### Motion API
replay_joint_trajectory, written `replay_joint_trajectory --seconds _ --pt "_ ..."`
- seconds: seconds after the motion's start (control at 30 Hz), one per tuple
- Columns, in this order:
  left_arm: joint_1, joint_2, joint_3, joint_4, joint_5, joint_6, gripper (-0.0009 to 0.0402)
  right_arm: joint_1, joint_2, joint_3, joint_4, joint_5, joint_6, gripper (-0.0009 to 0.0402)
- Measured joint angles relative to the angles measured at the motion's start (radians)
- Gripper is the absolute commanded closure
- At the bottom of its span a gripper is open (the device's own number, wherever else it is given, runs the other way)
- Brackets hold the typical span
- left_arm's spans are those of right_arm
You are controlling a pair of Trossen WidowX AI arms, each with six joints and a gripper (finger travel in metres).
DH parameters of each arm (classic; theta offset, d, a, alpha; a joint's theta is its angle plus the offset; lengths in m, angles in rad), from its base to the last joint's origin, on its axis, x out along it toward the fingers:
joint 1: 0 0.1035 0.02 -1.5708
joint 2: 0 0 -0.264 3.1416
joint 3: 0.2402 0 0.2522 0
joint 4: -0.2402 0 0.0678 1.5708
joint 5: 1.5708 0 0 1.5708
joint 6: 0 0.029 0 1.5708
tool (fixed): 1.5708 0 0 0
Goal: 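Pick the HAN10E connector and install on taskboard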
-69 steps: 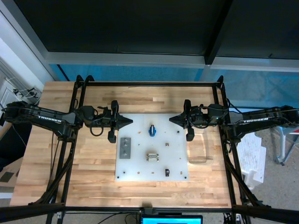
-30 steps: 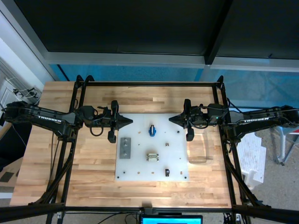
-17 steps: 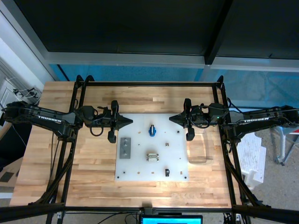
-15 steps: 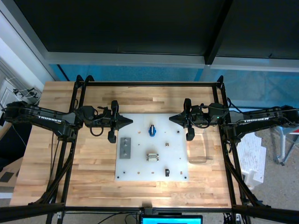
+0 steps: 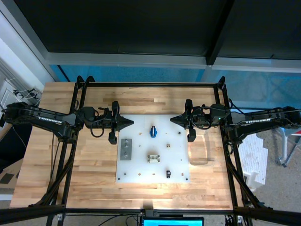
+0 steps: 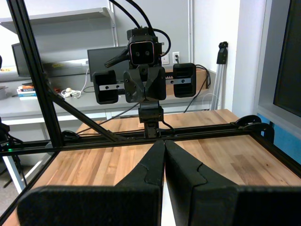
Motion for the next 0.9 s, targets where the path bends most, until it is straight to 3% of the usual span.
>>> replay_joint_trajectory --seconds 0.9 --pt "0.000 0.000 0.000 0.000 0.000 0.000 0.0392 0.000 0.000 -0.002 -0.021 0.000 -0.001 0.0393"
